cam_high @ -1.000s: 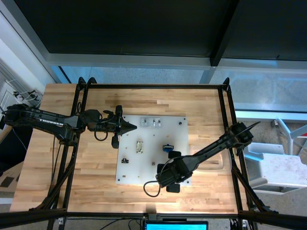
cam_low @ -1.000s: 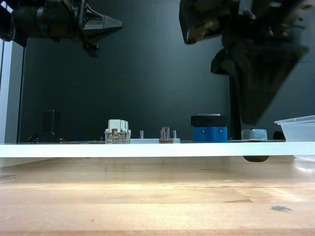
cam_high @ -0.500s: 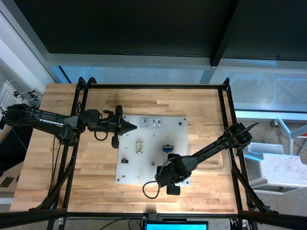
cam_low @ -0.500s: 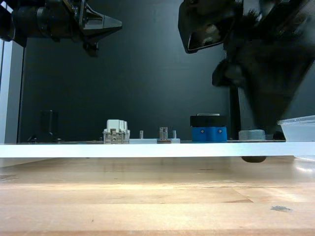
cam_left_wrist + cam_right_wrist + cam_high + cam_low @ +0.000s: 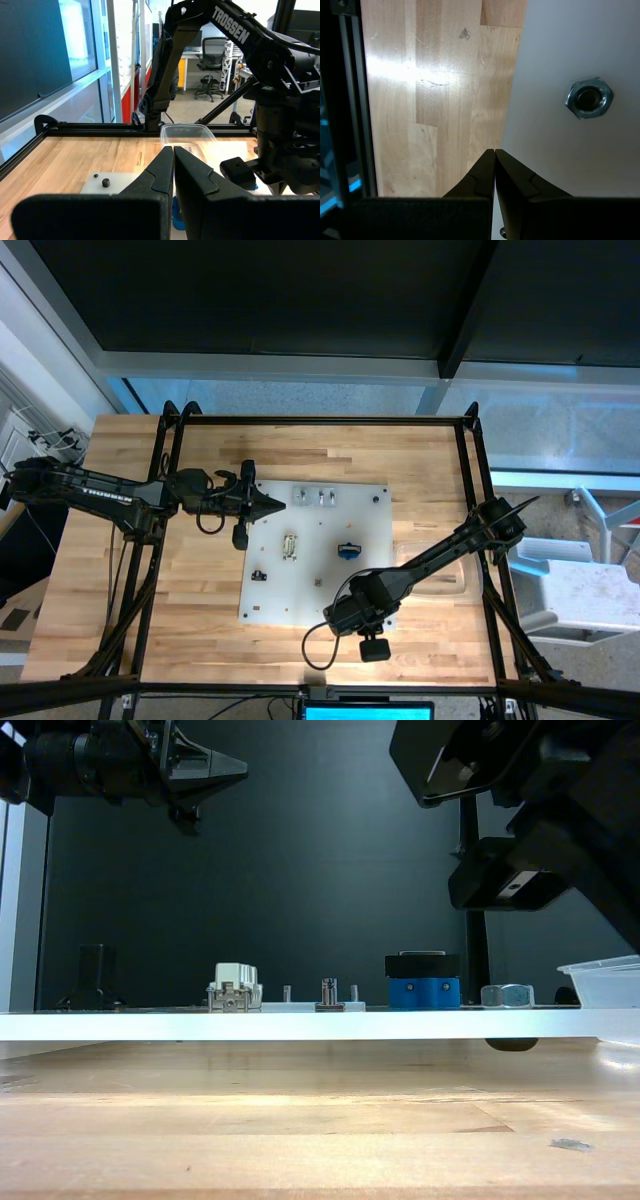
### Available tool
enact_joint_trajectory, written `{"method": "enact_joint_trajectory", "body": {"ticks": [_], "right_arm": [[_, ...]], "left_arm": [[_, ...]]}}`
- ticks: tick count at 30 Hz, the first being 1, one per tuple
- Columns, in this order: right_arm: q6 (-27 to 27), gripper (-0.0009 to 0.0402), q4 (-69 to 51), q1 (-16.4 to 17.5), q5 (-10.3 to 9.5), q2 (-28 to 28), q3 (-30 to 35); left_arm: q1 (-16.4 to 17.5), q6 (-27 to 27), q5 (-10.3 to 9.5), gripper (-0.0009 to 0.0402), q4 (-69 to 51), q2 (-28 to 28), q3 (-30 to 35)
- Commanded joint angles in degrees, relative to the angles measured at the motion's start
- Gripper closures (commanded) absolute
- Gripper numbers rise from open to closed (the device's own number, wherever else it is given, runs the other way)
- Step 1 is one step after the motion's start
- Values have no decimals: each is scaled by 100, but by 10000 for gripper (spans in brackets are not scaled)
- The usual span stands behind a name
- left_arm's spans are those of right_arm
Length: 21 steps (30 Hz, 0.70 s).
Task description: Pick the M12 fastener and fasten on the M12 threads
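Observation:
The M12 fastener [image 5: 589,98], a silver hex nut, lies flat on the white board [image 5: 560,165] with a dark centre filling its hole. In the low view the nut [image 5: 507,995] sits at board level on its stud, and no ribs show beneath it. My right gripper [image 5: 494,151] is shut on nothing and hangs raised over the board's near edge [image 5: 343,617], clear of the nut. In the high view the right arm hides the nut. My left gripper [image 5: 283,507] hovers shut and high at the board's far left corner [image 5: 245,765].
A blue and black block [image 5: 424,982] stands mid-board left of the nut. There is also a white connector [image 5: 236,988], a small silver post [image 5: 329,993] and a black post [image 5: 92,975]. A clear tray [image 5: 605,982] lies off the board's right edge [image 5: 440,570].
My right gripper has lifted off the nut and drawn back toward the board's near edge. The nut stays in place on the board. The left arm has not moved.

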Motion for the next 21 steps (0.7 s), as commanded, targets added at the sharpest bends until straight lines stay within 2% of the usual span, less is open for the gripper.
{"method": "enact_joint_trajectory", "body": {"ticks": [1, 7, 12, 15, 19, 21], "right_arm": [[13, 393, -7, -13, 363, -79, 4], [146, 393, -74, -31, 1003, -221, 26], [446, 393, -160, -39, 1714, -221, 26], [542, 393, -136, -39, 1985, -173, 26], [570, 393, -83, -37, 1976, -63, 15], [566, 393, -24, -35, 1910, 9, 15]], "left_arm": [[0, 2, 0, 393, -4, 0, 2], [2, 2, 0, 393, -4, 0, 2], [0, 2, 0, 393, -4, 0, 2], [2, 2, 0, 393, -4, 0, 2], [0, 2, 0, 393, -2, 0, 2], [0, 2, 0, 393, -4, 0, 2]]}}
